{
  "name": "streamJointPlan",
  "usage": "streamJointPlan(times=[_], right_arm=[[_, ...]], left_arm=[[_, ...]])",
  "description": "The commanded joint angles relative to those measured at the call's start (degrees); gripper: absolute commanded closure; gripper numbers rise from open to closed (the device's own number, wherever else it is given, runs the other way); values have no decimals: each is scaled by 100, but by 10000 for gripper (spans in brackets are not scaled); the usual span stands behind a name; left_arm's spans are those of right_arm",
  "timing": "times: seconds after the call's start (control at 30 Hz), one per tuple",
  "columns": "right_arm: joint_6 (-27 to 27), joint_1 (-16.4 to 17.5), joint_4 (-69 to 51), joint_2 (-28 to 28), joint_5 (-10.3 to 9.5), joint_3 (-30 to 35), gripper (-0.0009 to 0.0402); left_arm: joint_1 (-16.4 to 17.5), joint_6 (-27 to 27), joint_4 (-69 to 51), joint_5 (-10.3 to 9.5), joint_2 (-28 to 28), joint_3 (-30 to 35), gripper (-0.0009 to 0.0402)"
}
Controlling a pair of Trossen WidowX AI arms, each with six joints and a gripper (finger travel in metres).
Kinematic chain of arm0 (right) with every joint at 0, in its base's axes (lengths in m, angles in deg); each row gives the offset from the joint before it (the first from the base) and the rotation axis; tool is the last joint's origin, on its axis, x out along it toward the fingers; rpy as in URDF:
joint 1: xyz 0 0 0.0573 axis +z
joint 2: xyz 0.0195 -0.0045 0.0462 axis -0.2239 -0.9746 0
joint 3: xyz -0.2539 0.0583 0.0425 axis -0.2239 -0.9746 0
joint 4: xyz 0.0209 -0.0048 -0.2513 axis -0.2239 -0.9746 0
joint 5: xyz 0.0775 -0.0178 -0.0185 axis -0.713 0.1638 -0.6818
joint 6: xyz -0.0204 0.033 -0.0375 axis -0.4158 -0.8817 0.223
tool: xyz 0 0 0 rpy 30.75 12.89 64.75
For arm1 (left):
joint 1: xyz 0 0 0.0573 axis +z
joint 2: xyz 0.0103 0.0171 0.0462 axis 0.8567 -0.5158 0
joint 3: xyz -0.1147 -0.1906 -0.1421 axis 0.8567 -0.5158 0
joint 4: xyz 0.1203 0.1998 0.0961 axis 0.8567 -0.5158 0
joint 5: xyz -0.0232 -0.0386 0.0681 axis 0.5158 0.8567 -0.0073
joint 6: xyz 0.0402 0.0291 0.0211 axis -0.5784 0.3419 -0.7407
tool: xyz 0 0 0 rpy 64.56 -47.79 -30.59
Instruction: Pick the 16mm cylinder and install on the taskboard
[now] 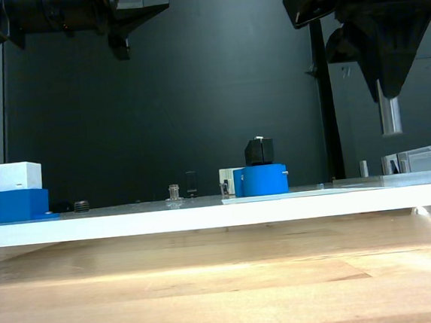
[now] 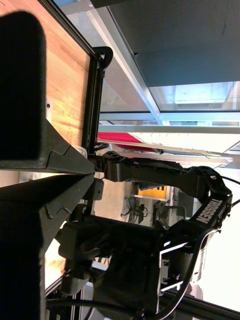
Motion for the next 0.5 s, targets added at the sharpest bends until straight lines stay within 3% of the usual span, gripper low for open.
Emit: streamJointPlan(times=[0.03, 0.5], right_arm=[[17, -4, 42, -164, 83, 131, 393], [37, -22, 184, -752, 109, 603, 393]], left_arm=[[0, 0, 2, 0, -2, 2, 393], [0, 0, 0, 0, 0, 2, 393]])
